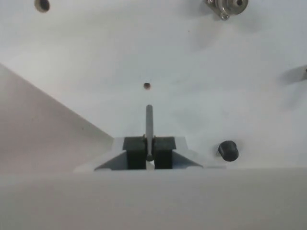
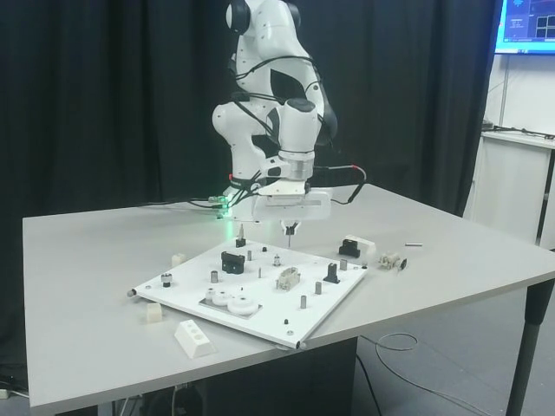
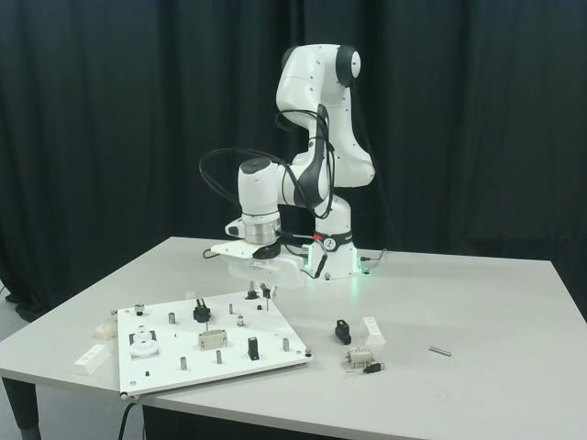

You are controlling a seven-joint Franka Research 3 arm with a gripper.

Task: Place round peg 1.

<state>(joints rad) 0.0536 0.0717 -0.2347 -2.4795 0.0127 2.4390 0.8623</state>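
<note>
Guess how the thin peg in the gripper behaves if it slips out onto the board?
The peg looks like a thin, straight grey rod, so probably stiff and light. Being round, it would likely roll on the flat white board. The gripper pinches only its upper end between black pads, so a knock could tilt it.

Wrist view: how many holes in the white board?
2: a small hole just beyond the peg in the hand, a bigger hole farther off. Others may be hidden.
</note>
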